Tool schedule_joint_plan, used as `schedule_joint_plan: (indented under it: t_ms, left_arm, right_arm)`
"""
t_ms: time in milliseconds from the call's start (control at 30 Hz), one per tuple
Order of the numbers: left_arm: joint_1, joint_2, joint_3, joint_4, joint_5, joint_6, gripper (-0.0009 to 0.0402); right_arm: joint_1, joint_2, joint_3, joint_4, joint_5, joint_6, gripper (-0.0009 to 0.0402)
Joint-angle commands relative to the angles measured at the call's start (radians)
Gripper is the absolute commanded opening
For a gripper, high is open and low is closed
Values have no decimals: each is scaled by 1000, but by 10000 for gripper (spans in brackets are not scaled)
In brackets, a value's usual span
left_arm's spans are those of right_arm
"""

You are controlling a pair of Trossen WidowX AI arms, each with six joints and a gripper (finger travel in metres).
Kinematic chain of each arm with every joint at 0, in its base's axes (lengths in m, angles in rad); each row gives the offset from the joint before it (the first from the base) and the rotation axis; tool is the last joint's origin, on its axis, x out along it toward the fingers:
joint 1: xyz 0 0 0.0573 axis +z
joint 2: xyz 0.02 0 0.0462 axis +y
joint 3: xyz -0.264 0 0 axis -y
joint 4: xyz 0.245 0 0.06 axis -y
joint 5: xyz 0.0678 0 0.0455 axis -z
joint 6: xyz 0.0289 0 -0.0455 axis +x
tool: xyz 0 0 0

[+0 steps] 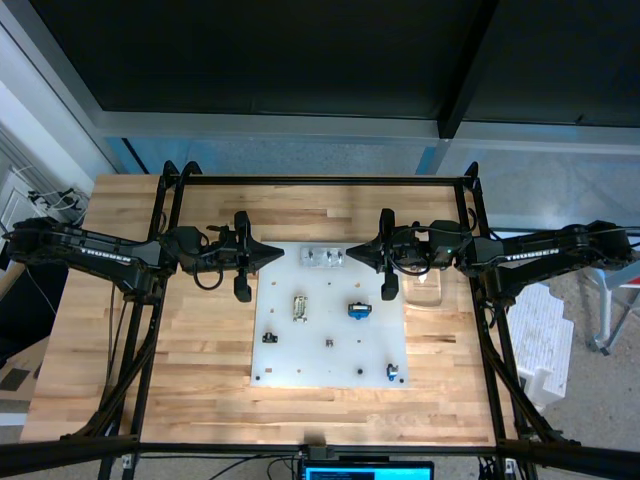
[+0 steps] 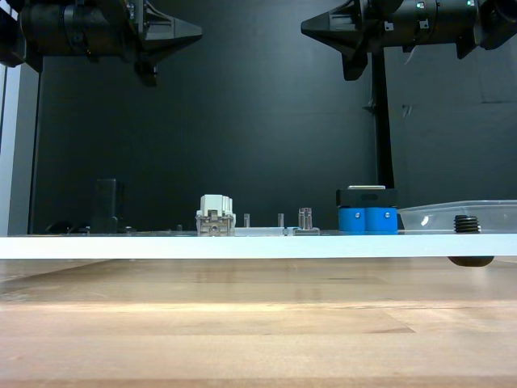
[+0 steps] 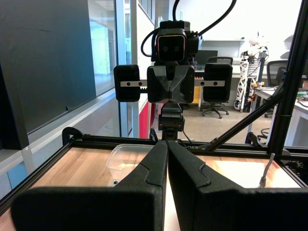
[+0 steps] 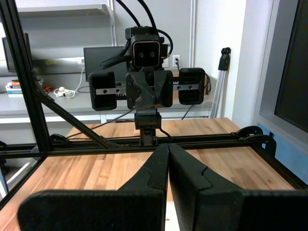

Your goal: Pick the RJ45 connector and install on taskboard

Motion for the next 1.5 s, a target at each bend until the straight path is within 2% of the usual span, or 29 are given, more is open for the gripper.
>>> schedule_joint_plan:
  t_ms: [33,1500]
  left_arm:
    - [0,0,0,0,0,0,0]
    - [0,0,0,0,0,0,0]
  right_arm:
    - [0,0,0,-4,0,0,0]
    - [0,0,0,-51,0,0,0]
